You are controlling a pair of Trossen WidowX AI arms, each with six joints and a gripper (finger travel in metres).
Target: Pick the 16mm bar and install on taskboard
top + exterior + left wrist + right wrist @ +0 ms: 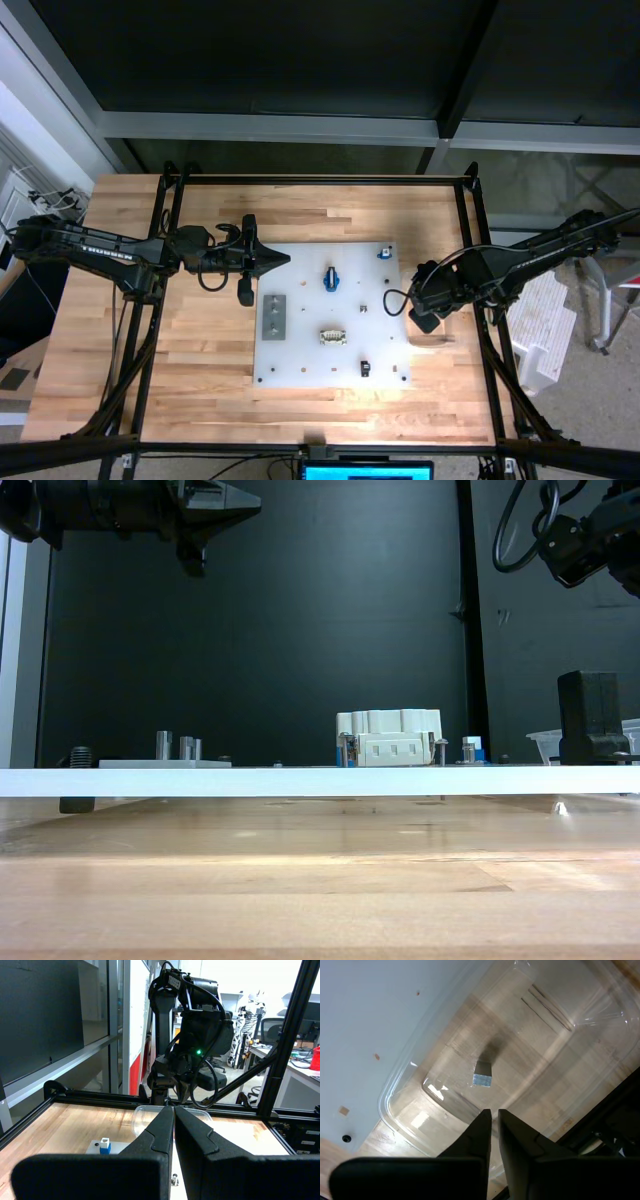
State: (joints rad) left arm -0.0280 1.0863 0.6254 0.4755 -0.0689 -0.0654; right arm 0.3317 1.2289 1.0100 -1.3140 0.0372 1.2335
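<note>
I hold the right end effector point(494, 1111), closed and empty, above the shiny 16mm bar point(482, 1075), which lies loose in the clear tray point(400, 1110). The left end effector point(174, 1110) is closed too, over the white board's point(300, 360) left edge.

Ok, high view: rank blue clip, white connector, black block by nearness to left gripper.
1. Blue clip, centre.
2. White connector, nearer the front.
3. Black block, front right.
Left gripper at board's left edge; right gripper above the tray with the bar.

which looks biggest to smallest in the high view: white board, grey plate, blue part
1. white board
2. grey plate
3. blue part
Left claw shut above board's far-left corner; right claw shut over clear tray holding the loose bar.
</note>
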